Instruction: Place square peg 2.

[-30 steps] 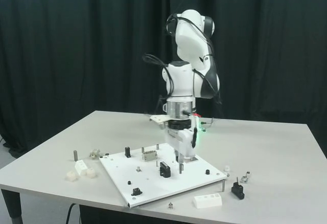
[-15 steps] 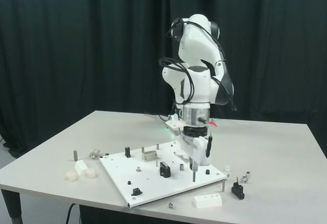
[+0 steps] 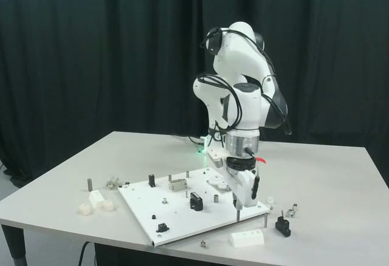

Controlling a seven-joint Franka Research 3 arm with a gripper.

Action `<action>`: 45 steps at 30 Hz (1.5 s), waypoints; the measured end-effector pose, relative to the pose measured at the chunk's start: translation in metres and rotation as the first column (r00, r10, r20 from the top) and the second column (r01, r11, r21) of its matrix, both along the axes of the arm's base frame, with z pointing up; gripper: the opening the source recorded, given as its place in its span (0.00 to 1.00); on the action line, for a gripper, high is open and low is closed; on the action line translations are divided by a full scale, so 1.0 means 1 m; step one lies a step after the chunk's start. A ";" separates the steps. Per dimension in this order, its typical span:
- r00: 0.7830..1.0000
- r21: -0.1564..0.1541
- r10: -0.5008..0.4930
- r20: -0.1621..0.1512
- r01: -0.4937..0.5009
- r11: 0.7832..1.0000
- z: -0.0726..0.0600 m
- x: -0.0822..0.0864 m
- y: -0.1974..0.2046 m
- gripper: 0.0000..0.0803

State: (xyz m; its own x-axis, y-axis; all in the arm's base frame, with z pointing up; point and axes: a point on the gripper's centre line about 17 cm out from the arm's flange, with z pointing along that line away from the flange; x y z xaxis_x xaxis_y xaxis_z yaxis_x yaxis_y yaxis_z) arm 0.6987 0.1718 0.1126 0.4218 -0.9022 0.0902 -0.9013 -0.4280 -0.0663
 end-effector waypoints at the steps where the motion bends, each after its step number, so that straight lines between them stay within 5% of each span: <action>1: 1.000 -0.001 -0.003 -0.003 0.003 1.000 -0.001 0.001 0.001 0.08; 45: 0.993 -0.013 -0.063 -0.103 0.062 0.998 -0.033 -0.005 0.026 0.08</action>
